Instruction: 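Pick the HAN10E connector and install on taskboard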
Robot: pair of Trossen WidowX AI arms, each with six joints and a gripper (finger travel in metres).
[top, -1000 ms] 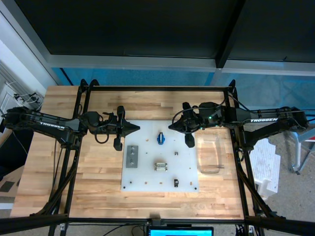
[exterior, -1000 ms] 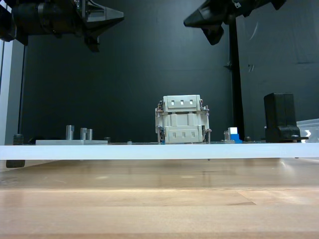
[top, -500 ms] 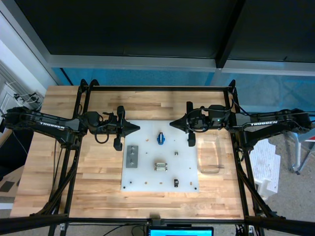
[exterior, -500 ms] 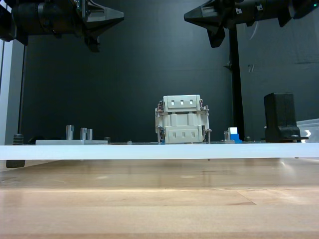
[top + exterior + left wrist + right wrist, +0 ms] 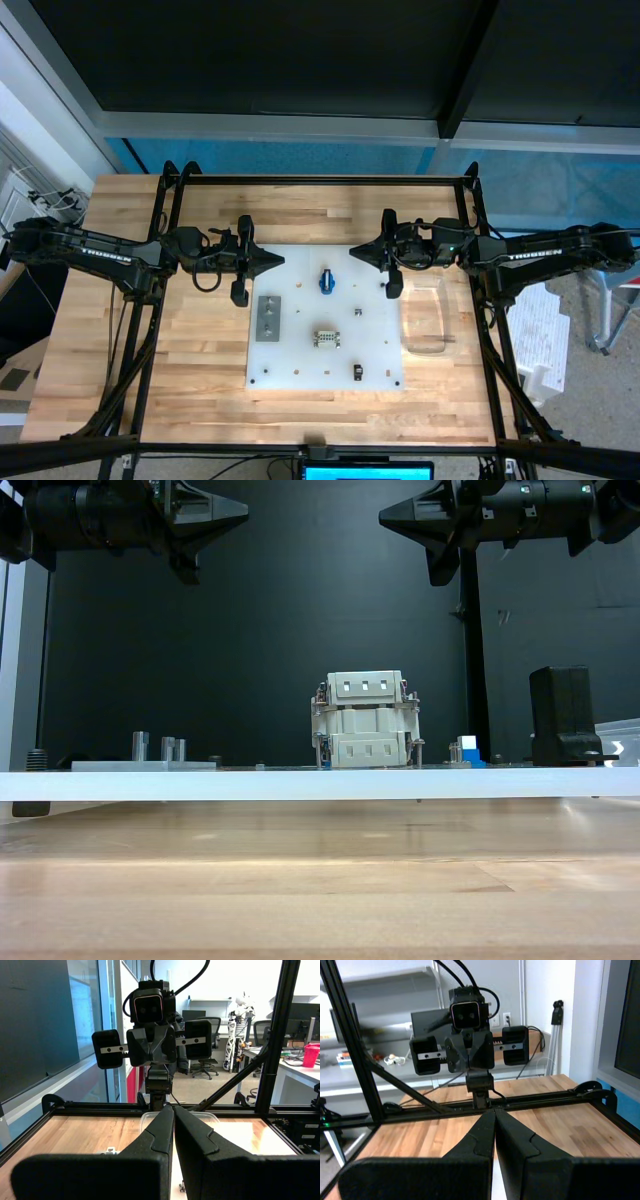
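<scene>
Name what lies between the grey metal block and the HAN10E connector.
Only bare taskboard, in the high view. Left hand and right hand hover shut over its far edge.

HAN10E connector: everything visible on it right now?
HAN10E connector: light beige-grey plastic-looking block, stacked in two tiers with small square windows, metal screws or clips at its sides. It stands upright near the taskboard's centre, touched by nothing else. The left gripper and right gripper hang shut high above the board's far edge.
</scene>
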